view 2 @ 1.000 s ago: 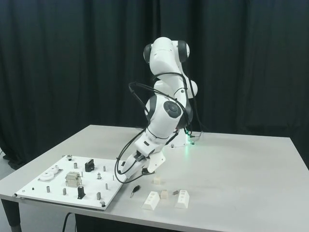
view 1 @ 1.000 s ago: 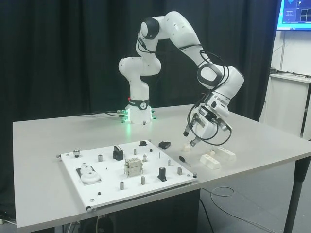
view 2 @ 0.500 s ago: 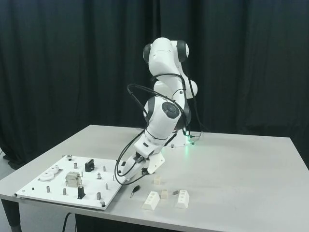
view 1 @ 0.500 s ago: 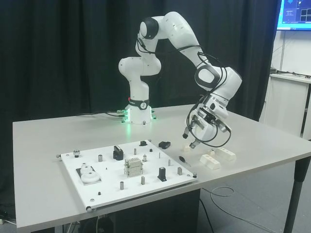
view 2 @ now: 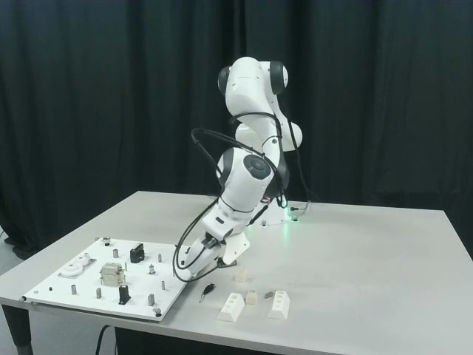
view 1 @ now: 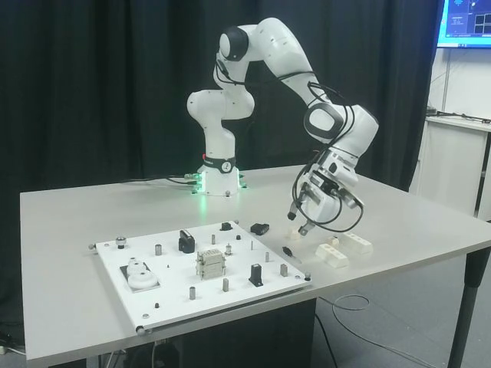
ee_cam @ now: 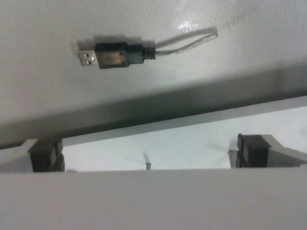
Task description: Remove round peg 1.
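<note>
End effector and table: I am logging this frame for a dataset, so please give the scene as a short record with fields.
arm: white, bolted to the grey table
end effector: above the table, beside the board's edge, empty, fingers apart
board: white, carries pegs, gears and connectors
USB plug: black, lying on the table beside the board
white blocks: loose on the table, beyond the plug
base light: green
task state: no peg gripped yet

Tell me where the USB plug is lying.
In the first room view, the USB plug lies on the grey table, just off the white board's edge, below the gripper.
</note>
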Motion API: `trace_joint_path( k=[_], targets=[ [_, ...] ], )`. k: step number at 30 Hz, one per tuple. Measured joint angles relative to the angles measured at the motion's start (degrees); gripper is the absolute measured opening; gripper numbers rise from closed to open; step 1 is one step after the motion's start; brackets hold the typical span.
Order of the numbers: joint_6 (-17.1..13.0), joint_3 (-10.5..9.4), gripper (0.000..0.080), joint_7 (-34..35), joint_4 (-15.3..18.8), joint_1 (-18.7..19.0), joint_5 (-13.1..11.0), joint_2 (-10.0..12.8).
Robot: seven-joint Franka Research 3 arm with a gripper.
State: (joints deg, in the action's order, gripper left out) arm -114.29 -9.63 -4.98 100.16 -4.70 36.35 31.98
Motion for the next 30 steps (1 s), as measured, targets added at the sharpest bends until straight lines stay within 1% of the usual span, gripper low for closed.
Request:
trace_joint_path(
  k=[30],
  targets=[
    [-0.23, 0.00, 0.0800, 0.00, 0.37, -0.63, -0.05, -1.13]
  ],
)
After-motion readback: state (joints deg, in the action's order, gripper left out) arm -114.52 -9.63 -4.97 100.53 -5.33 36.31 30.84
